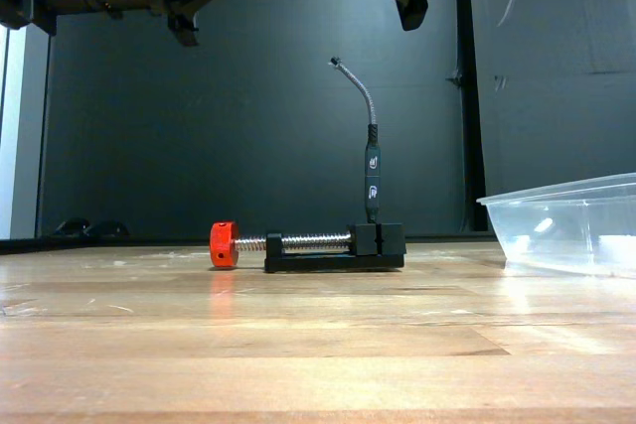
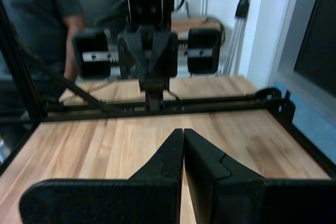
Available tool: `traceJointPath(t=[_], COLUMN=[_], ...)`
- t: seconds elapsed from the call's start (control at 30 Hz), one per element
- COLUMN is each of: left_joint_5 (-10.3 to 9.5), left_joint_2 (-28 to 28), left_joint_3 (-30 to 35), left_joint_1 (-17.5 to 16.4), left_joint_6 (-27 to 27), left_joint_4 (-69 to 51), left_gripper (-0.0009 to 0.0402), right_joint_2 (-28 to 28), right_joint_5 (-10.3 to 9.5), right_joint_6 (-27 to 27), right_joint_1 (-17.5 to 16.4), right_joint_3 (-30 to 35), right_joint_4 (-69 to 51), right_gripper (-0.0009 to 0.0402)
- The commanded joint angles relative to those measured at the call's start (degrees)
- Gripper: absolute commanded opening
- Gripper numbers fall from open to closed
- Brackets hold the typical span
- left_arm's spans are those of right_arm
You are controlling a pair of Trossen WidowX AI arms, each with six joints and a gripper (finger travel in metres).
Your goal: Pick the USB-C connector and install on taskboard
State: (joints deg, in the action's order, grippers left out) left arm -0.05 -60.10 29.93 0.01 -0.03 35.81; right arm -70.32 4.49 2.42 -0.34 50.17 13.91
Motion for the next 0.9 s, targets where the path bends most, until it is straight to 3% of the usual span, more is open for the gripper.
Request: traceJointPath(t=[0.03,0.13,0.23,0.9], left_joint_5=[0.02,0.02,0.02,0.02], left_joint_2=[0.0,0.0,0.0,0.0], left_joint_3=[0.0,0.0,0.0,0.0], left_joint_1=[0.0,0.0,0.0,0.0], left_joint_6=[0.0,0.0,0.0,0.0], left_joint_4=[0.0,0.0,0.0,0.0], left_gripper=[0.0000,0.0000,0.0000,0.0000], right_joint_2=[0.6,1.0,1.4,4.3], right_joint_5=[-0.09,-0.61,-2.47,-3.56], right_joint_6=[0.1,0.1,0.1,0.3], right_joint_1=[0.8,1.7,2.1,2.2], right_joint_3=[-3.0,-5.3,-7.5,-11.6], right_joint_4=[5.2,8.3,11.2,13.8], right_gripper=[0.0000,0.0000,0.0000,0.0000])
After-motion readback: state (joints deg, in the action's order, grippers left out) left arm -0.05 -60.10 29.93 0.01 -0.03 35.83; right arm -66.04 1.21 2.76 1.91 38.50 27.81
